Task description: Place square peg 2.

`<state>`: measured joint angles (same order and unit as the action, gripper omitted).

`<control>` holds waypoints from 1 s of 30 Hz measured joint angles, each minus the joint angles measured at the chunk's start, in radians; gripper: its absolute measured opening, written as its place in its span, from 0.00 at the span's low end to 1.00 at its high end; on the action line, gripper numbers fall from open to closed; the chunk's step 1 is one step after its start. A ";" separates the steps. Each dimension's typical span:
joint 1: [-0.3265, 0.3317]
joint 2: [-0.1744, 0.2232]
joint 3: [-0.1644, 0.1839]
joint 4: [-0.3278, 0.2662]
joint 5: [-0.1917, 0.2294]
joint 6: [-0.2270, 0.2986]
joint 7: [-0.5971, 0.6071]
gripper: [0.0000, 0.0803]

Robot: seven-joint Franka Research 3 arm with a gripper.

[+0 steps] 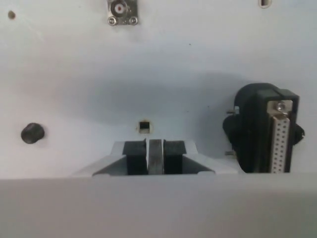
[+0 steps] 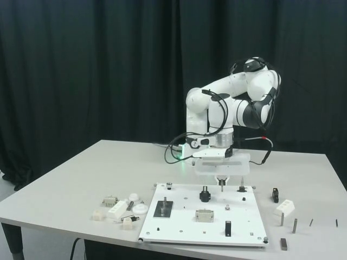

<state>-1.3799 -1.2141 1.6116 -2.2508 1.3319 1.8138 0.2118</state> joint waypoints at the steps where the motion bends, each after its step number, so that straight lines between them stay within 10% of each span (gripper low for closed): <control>1: 0.000 0.000 -0.003 0.000 -0.003 -0.002 0.000 0.08; 30: 0.003 0.001 -0.021 0.017 -0.010 -0.012 0.000 0.08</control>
<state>-1.3772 -1.2133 1.5905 -2.2333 1.3219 1.8016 0.2119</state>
